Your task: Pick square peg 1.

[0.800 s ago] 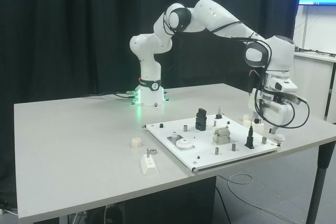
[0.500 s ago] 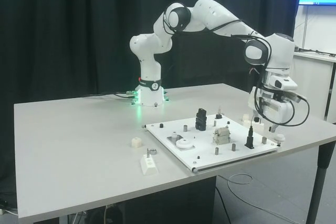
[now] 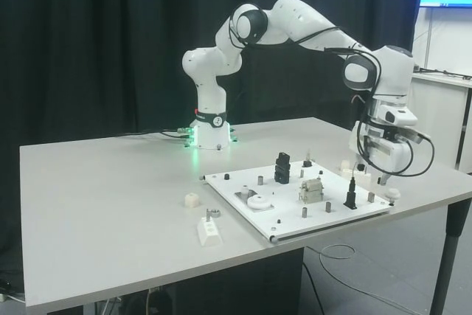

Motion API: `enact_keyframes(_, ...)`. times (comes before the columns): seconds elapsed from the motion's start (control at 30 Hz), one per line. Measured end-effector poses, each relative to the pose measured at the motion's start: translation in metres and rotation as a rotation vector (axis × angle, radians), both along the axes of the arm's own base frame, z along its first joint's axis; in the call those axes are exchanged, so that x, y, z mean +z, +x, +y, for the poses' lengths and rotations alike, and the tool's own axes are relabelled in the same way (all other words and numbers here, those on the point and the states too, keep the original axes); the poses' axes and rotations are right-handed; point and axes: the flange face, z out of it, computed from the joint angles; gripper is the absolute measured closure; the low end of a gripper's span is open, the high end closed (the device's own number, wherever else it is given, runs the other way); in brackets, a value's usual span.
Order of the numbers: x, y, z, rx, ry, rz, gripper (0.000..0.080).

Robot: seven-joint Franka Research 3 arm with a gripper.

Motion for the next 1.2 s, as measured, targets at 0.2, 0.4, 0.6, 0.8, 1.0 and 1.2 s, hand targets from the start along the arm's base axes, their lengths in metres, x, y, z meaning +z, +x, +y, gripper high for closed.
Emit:
enact_keyframes(0.2,0.0019,0.0002,0.0005,-0.002,0.000,0.001,0.0003)
enact_keyframes(0.4,0.0034,-0.0001,0.0011,-0.002,-0.001,0.006,0.0003)
enact_keyframes(0.6,0.0050,0.0002,0.0014,-0.005,0.000,0.006,0.0003)
enact_keyframes(0.8,0.0057,0.0002,0.0019,-0.010,0.006,0.007,0.0003)
enact_keyframes(1.0,0.0071,0.0001,0.0023,-0.025,0.008,0.010,0.0003)
enact_keyframes(1.2,0.0094,0.0003,0.0033,-0.036,0.009,0.011,0.0003)
